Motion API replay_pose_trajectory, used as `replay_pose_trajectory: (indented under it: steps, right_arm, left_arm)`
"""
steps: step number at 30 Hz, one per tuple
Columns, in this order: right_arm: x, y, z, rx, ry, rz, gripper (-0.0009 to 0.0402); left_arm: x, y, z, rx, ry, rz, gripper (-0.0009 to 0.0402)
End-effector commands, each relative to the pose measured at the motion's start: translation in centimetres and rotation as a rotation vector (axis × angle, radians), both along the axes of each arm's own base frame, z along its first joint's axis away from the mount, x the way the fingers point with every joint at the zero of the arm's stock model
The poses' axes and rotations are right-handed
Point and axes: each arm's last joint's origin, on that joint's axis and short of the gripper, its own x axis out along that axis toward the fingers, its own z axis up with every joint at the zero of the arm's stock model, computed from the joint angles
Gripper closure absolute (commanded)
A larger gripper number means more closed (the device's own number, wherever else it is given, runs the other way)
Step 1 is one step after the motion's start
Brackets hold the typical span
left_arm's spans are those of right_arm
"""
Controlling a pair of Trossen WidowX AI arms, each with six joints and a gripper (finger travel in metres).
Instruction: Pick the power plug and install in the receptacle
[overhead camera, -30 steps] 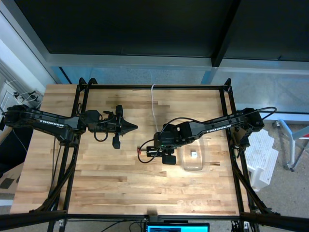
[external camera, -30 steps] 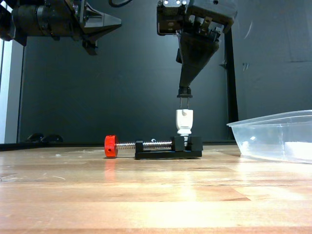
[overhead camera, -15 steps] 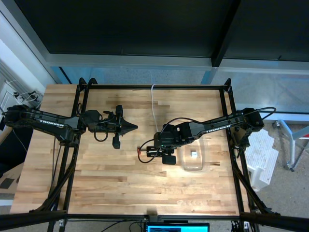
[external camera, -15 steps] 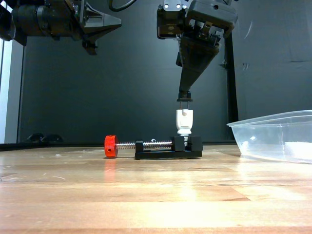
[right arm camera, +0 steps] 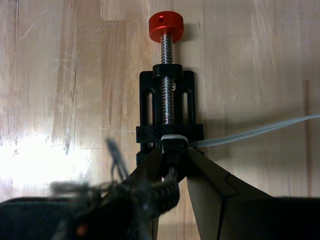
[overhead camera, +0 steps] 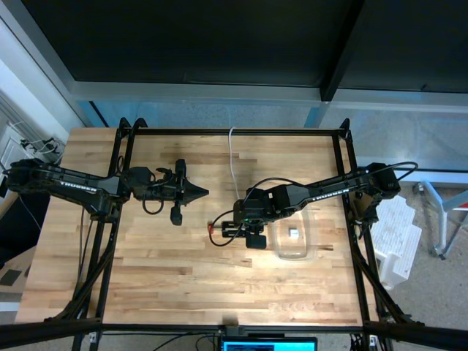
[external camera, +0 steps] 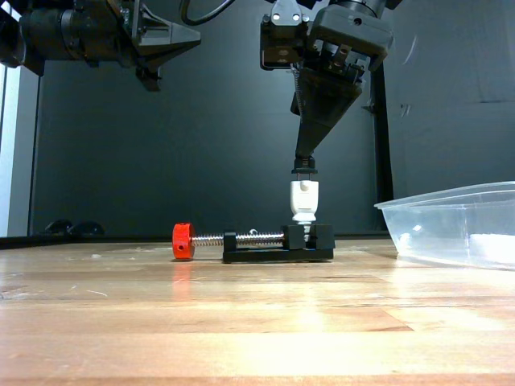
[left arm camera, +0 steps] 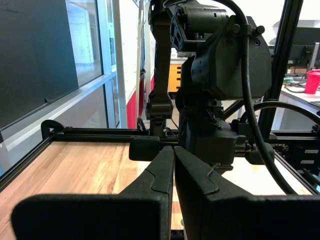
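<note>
the left gripper (left arm camera: 173, 150), its two black fingers (left arm camera: 155, 175) pressed together with no gap, points level across a pale wooden table (left arm camera: 75, 167). beyond its tips stands the right arm (left arm camera: 215, 65), bulky, black, trailing thick cables (left arm camera: 246, 75). a black frame rail (left arm camera: 95, 134) edges the table. far behind sits a red object (left arm camera: 313, 81), perhaps a cup.

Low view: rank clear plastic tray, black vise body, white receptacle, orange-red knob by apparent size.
Largest first:
clear plastic tray, though cropped
black vise body
white receptacle
orange-red knob, nearly the receptacle's size
The right gripper holds the power plug atop the receptacle; the left gripper hangs high at left.
</note>
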Motion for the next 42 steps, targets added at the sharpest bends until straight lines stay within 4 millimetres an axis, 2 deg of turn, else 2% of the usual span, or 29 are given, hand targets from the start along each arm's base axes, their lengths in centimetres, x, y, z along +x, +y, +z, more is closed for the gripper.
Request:
replay_pose_trajectory:
  steps: [1,19,42]
  right_arm:
    - [-0.1,-0.1,-0.5,-0.005,0.01,-0.003,0.0393]
    - [-1.1,-0.3,-3.1,0.002,-0.014,-0.01,0.0393]
    - [-2.6,-1.1,-4.2,0.015,-0.128,-0.027,0.0393]
  left_arm:
    - [0.0,0.0,0.0,0.0,0.0,0.0,0.0393]
    - [0.0,0.0,0.0,0.0,0.0,0.0,0.0393]
    - [0.0,0.0,0.0,0.0,0.0,0.0,0.0393]
